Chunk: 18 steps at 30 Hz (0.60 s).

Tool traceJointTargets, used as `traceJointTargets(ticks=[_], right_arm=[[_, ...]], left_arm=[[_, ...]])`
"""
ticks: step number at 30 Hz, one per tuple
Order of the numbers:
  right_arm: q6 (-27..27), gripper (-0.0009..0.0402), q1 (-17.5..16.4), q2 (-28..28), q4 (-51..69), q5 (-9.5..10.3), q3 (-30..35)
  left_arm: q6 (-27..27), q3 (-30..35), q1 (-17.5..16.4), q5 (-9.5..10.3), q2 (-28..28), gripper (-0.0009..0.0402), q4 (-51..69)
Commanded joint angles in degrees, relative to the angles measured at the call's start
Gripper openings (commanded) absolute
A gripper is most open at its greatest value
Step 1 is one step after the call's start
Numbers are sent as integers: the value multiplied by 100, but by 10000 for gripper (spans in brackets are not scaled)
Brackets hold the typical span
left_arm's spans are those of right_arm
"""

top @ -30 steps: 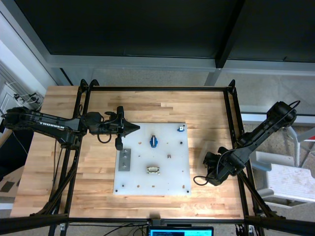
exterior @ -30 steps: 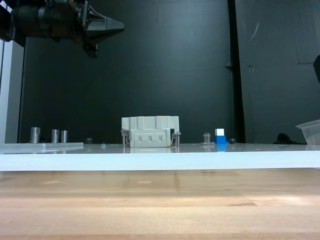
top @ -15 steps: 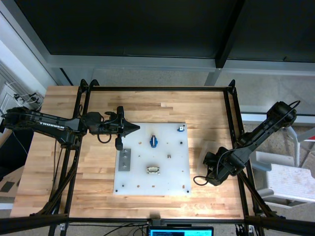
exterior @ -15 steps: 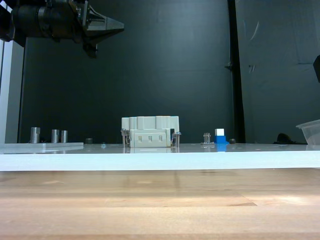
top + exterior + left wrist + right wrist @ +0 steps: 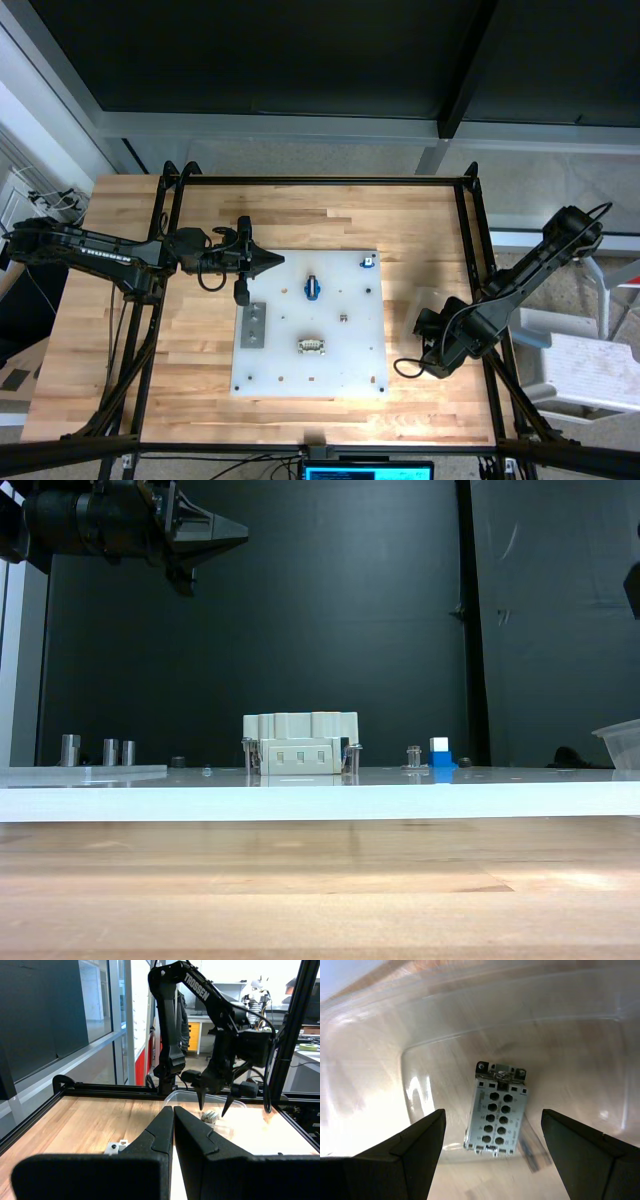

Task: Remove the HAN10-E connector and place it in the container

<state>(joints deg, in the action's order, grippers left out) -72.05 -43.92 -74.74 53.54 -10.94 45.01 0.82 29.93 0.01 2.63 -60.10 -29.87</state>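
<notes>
Holding the right gripper's (image 5: 213, 1109) fingers (image 5: 415, 1155) wide, gripping nothing, flanking the HAN10-E connector (image 5: 497, 1110) lying untouched between them inside the container (image 5: 570, 1035). Holding the left gripper's (image 5: 275, 260) fingers (image 5: 150, 1140) pressed together, hovering with the white board (image 5: 340, 370) beneath their tips.

Down low, the side edge cuts off the container (image 5: 620, 742), so only one corner shows. From above, the right gripper (image 5: 213, 1110) hangs over it and hides the HAN10-E connector (image 5: 496, 1110) inside. The left gripper (image 5: 240, 528) points over the board, and its arm runs off the side.
</notes>
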Motion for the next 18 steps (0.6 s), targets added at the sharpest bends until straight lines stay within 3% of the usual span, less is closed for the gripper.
traceJointTargets(ticks=[1,18], right_arm=[[46,266,0,39,249,-2,221],[52,263,0,50,1314,0,1119]], left_arm=[[-2,2,-2,0,-2,0,0],[-2,2,-2,0,-2,0,0]])
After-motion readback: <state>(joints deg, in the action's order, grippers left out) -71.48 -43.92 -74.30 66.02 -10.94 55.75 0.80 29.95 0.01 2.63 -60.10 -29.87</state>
